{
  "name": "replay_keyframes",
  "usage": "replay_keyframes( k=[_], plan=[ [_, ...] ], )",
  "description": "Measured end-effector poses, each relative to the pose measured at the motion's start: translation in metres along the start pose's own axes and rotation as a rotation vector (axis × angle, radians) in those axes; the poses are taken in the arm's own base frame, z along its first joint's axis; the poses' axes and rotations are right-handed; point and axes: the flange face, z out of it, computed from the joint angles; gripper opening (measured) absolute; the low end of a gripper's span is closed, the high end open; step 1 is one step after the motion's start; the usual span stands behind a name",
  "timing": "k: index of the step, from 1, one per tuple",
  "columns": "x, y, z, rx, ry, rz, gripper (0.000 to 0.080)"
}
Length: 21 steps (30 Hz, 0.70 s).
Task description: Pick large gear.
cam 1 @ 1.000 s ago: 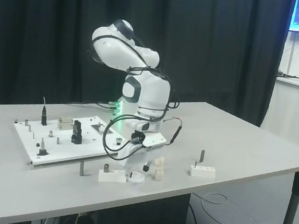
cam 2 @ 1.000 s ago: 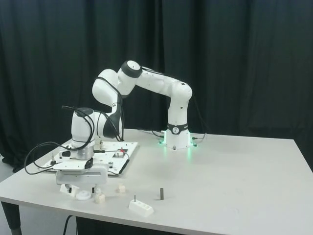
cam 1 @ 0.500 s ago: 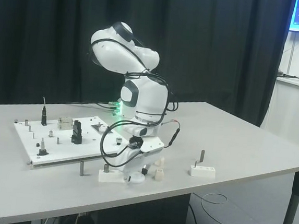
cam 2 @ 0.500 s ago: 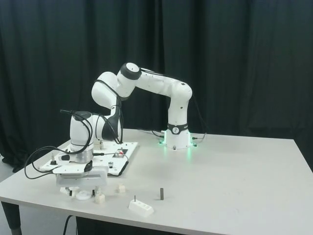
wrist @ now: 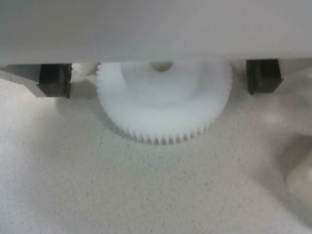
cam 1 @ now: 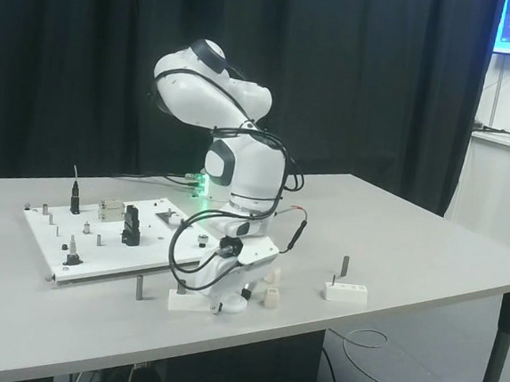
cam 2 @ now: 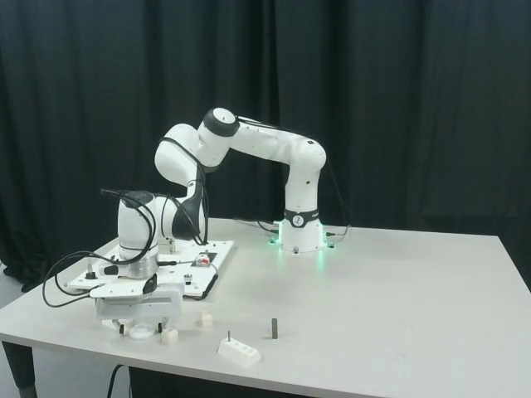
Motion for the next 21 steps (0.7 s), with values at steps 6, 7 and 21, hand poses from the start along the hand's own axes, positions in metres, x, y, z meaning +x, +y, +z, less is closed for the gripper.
replay_keyframes(
  k=[6, 7, 21],
  plan=[
    [0.0003, 0.0005, 0.0003, 0.002, -0.003, 0.003, 0.08],
    [0.0003, 0.0006, 0.0004, 0.002, -0.003, 0.003, 0.08],
    [0.0009, 0.0016, 0.0016, 0.017, -0.012, 0.037, 0.0634]
  ],
)
